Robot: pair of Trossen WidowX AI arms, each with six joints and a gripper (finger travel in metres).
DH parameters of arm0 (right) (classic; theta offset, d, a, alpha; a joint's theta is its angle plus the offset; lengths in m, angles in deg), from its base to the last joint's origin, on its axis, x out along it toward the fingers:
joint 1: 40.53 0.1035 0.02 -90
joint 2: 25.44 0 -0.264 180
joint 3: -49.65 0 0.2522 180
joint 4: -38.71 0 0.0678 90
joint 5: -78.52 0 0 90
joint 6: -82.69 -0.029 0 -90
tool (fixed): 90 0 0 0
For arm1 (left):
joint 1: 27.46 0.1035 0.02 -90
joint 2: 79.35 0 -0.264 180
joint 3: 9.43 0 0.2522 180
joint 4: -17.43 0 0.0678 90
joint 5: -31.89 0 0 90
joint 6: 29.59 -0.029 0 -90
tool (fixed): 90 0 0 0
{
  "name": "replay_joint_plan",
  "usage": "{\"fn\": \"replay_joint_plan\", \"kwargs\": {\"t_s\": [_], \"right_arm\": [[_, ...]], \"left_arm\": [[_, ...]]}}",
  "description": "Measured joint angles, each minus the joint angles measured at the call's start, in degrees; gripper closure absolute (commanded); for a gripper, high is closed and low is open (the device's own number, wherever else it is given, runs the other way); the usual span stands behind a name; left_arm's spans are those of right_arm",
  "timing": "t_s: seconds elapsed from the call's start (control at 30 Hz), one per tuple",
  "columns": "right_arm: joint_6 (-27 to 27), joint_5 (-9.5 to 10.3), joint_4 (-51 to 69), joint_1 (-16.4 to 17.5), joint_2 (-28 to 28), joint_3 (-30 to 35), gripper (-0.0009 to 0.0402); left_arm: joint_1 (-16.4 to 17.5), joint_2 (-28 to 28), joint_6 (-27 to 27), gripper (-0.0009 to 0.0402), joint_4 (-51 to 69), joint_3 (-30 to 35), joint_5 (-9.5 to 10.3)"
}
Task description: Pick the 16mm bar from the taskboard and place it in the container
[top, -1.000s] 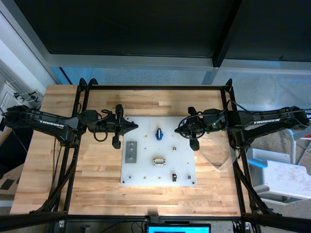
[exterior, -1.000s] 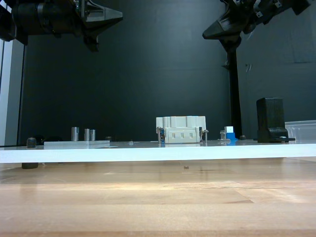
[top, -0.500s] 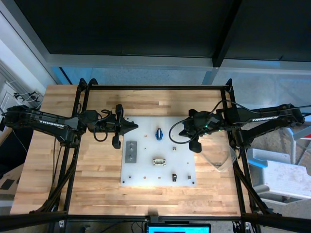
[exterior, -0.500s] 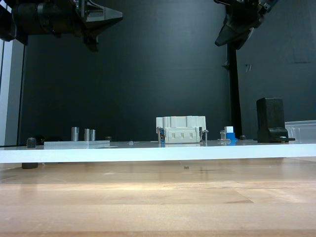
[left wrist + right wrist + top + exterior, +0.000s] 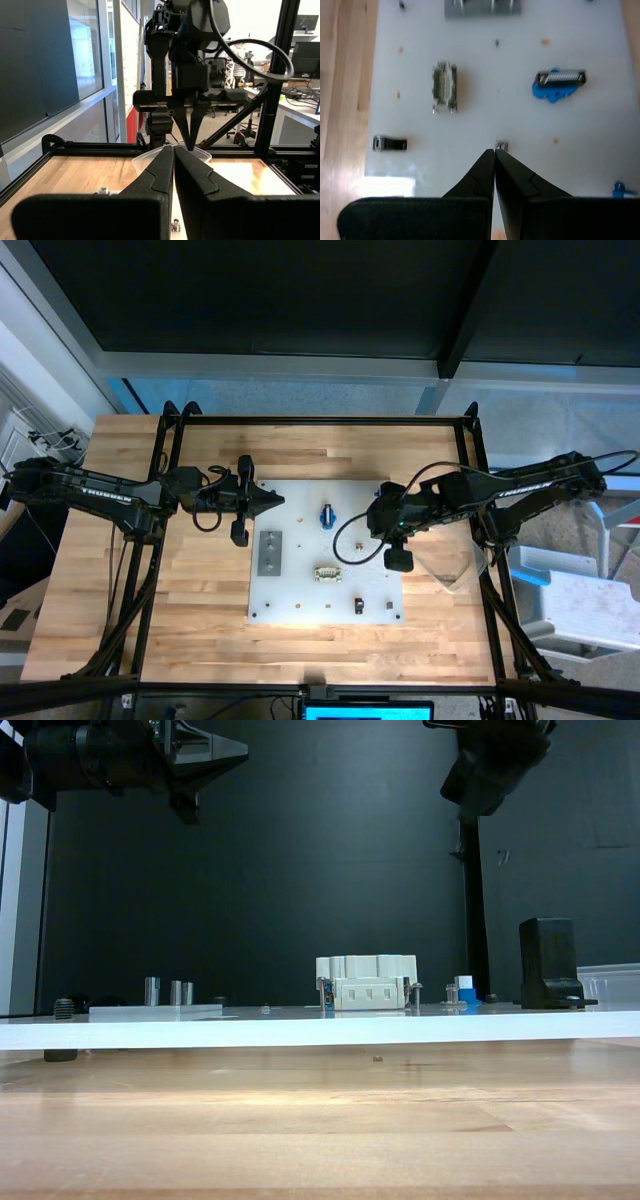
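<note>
Left claw (image 5: 174,149), fingers pressed together, empty, hangs over the square white perforated taskboard (image 5: 300,592)'s far-left corner. Right claw (image 5: 495,150), likewise pinched, points down over its right half.

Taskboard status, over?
Left gripper shut, hovers over taskboard's far-left corner. Right gripper shut, empty, high over taskboard. Bars upright in grey block; container beside right edge. Nothing blocking.

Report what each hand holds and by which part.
Nothing: both shut, empty. Left hand over the taskboard, left edge; right hand above its right half.
</note>
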Motion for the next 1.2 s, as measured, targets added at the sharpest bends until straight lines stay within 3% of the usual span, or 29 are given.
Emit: {"fn": "replay_joint_plan", "kwargs": {"t_s": [0.97, 1.2], "right_arm": [[-11.9, 0.09, 9.6, 10.4, 3.4, 1.6, 0.0393], [-15.8, 1.6, 10.1, 14.9, 6.1, 1.6, 0.0393]], "left_arm": [[0.0, 0.0, 0.0, 0.0393, 0.0, 0.0, 0.02], [0.0, 0.0, 0.0, 0.0393, 0.0, 0.0, 0.0]]}}
